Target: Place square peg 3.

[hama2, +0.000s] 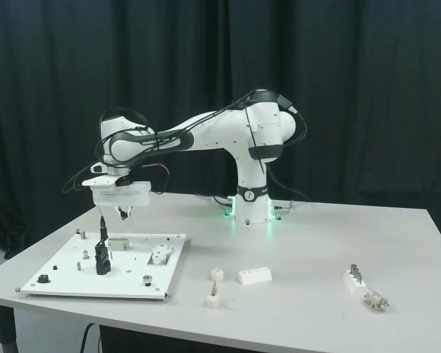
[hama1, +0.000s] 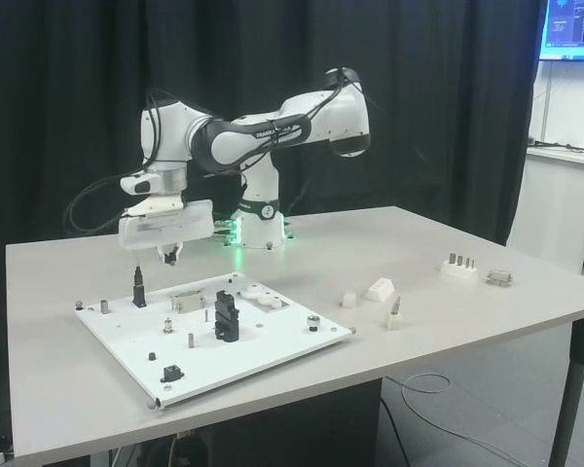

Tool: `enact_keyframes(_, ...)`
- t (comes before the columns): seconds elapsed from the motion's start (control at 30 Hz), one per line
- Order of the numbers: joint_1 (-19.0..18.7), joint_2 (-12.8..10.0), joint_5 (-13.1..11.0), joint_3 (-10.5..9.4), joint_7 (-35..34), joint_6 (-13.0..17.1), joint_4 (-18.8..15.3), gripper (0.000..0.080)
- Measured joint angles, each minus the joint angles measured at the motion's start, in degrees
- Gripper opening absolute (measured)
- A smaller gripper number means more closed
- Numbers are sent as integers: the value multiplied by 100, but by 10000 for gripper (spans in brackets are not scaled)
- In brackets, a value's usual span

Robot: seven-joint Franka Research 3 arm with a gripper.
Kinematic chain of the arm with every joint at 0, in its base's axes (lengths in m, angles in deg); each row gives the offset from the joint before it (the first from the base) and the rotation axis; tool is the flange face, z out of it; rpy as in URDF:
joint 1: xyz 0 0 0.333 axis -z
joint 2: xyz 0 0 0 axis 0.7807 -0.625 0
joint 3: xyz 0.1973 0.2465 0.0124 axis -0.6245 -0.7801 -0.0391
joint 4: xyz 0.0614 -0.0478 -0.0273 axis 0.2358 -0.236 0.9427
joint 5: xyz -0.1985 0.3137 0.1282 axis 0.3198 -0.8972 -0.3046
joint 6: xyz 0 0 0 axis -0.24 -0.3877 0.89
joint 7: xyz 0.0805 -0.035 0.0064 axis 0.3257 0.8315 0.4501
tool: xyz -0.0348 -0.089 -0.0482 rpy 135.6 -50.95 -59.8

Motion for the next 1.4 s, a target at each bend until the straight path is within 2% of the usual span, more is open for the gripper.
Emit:
enact_keyframes(0.2, -120, 0, 87, 164, -133, -226, 3, 71)
enact_keyframes(0.53, -477, -2, 88, 401, -421, -884, 1, 71)
enact_keyframes(0.77, -915, -2, 70, 450, -757, -1353, -35, 71)
enact_keyframes(0.9, -1263, -4, -30, 446, -1050, -1534, -87, 71)
enact_keyframes(1.2, -2220, -14, -457, 363, -1915, -1613, -198, 71)
enact_keyframes(1.4, -2911, -28, -667, 283, -2600, -1493, -199, 71)
